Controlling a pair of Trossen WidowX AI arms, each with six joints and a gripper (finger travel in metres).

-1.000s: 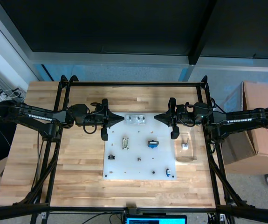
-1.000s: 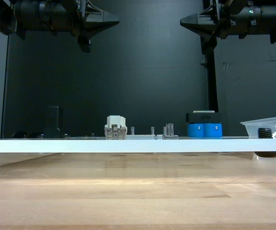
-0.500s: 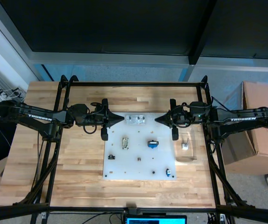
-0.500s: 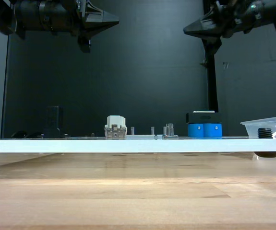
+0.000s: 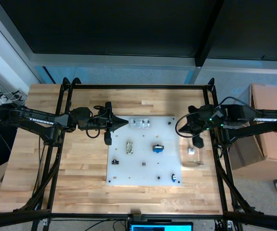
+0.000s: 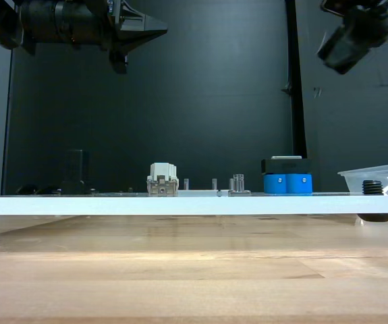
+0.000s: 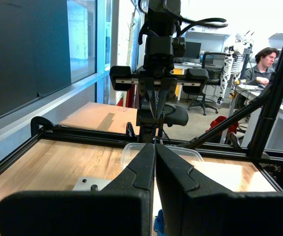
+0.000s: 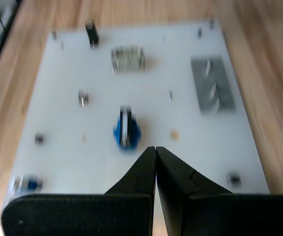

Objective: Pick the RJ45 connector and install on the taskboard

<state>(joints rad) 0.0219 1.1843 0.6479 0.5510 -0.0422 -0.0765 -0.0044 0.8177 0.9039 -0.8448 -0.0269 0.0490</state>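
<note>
Although the right gripper (image 8: pixel 155 149) has its fingers pressed together with nothing between them, what it must fetch lies close by. Just below it, toward the table's near edge, sits a clear tray (image 5: pixel 191 166). In that tray the RJ45 connector (image 5: pixel 191 150), as I take the small pale piece to be, lies free, held by neither arm and clear of any seat.

I judge it light and stiff, a smooth plastic shell that could slip or skate on the tray floor. Its thin latch tab is the fragile part. The safest hold would be across the two flat side walls, away from the tab and the contact end.

The tray seems to hold little else. The low view shows a black ribbed thing (image 6: pixel 374 186) at its wall, and I cannot tell whether it is inside or behind.

Ahead of the right gripper's tips spreads the white taskboard (image 8: pixel 180 162), with a blue part (image 8: pixel 126 132) nearest. Which seat is the connector's I cannot tell.

Farthest off, across the board, the left gripper (image 7: pixel 155 146) hangs high over the opposite edge, its fingers together and empty.
</note>
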